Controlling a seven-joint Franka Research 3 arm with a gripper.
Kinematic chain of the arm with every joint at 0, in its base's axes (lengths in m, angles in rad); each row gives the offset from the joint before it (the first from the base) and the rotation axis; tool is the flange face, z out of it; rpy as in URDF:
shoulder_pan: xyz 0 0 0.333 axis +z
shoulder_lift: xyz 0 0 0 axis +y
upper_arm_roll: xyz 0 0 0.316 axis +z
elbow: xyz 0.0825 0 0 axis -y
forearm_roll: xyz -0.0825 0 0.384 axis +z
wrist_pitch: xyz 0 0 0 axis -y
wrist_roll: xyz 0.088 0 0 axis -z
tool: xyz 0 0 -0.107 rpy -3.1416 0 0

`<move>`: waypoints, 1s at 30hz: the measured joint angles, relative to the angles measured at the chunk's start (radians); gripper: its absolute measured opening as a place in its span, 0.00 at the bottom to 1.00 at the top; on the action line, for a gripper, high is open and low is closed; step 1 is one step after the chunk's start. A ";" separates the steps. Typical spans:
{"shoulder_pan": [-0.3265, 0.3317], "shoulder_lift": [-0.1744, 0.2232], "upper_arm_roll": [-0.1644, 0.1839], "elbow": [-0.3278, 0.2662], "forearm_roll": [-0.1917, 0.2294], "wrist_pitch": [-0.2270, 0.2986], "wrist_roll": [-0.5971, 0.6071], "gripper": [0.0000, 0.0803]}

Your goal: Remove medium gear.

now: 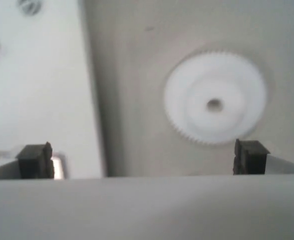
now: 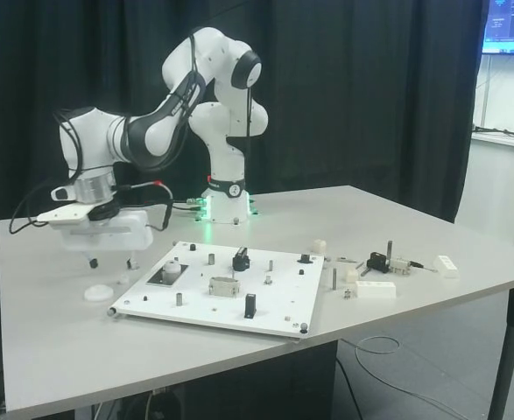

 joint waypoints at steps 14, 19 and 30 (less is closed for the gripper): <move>0.093 -0.081 -0.036 -0.049 -0.045 -0.114 0.101 1.00; 0.147 -0.108 -0.052 -0.089 -0.058 -0.114 0.127 1.00; 0.261 -0.132 -0.099 -0.170 -0.076 -0.054 0.182 1.00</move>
